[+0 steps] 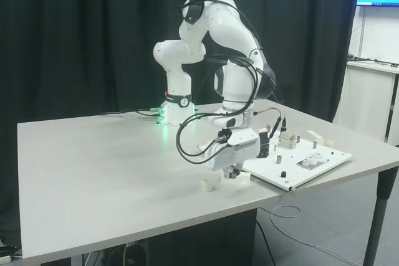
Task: Insert bolt 4.
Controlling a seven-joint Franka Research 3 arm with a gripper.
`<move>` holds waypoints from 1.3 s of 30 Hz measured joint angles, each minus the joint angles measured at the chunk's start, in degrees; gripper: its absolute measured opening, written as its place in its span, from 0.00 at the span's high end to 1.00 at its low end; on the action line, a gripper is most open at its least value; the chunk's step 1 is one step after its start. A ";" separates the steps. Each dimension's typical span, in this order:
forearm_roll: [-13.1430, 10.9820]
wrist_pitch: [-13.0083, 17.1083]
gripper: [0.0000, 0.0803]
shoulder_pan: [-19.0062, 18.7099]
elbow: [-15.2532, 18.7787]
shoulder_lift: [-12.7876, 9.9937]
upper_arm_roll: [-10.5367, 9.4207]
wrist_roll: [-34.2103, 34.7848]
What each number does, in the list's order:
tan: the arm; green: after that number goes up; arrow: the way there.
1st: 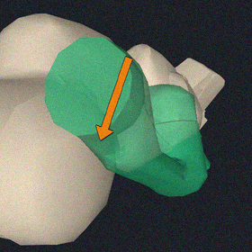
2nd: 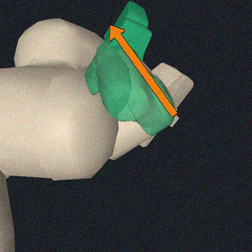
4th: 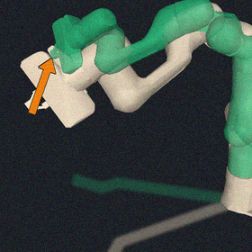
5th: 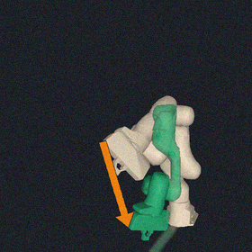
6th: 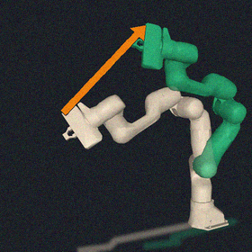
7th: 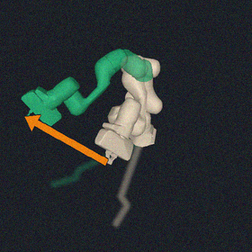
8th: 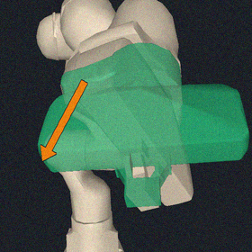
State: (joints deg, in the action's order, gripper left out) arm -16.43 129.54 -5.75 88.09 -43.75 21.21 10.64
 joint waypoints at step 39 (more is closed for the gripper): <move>0.16 -1.16 0.72 -0.06 -0.01 0.98 0.25 -0.21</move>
State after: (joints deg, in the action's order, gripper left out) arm -16.28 128.38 -5.81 88.08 -42.77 21.46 10.43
